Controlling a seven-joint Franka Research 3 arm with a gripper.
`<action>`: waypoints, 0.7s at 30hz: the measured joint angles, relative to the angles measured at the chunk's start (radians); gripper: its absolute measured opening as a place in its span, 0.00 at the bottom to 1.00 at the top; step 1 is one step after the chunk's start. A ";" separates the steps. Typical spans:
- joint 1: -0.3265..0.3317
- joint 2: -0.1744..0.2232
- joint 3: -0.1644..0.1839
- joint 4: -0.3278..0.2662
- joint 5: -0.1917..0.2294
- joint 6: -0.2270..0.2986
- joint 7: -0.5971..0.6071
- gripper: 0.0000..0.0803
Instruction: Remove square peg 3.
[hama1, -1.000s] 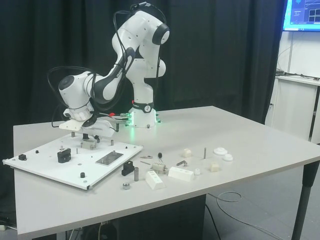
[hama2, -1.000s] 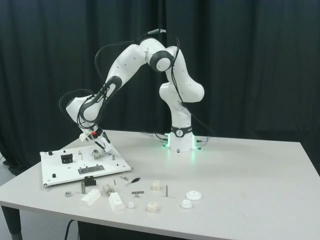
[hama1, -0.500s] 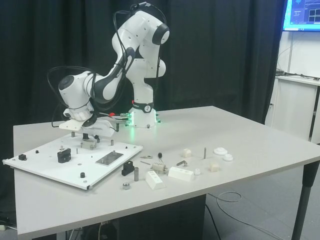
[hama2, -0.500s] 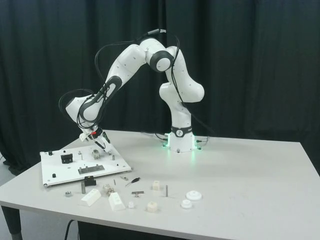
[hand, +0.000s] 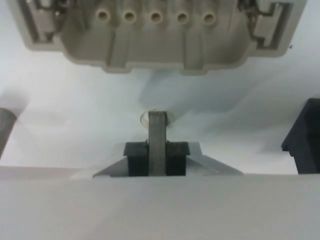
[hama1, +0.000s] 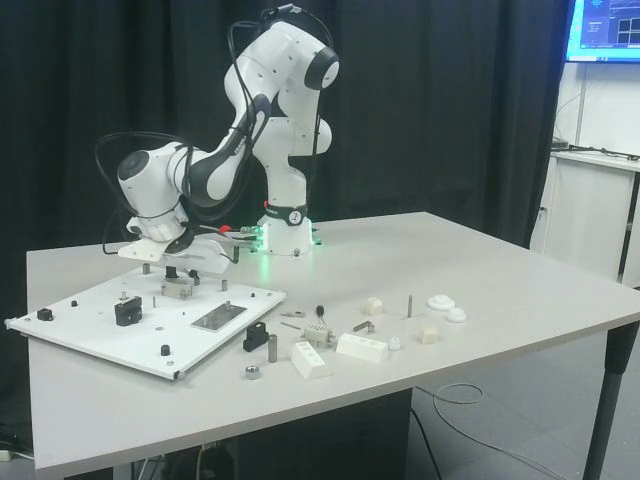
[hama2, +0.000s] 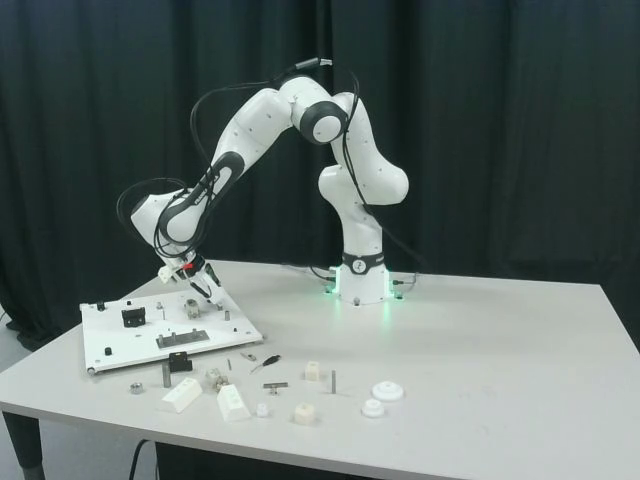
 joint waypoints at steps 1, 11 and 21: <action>0.000 0.000 0.000 0.000 -0.001 0.000 0.000 0.09; 0.000 0.000 0.002 0.003 -0.011 -0.002 0.000 0.09; -0.001 0.000 0.003 0.004 -0.014 -0.002 0.000 0.09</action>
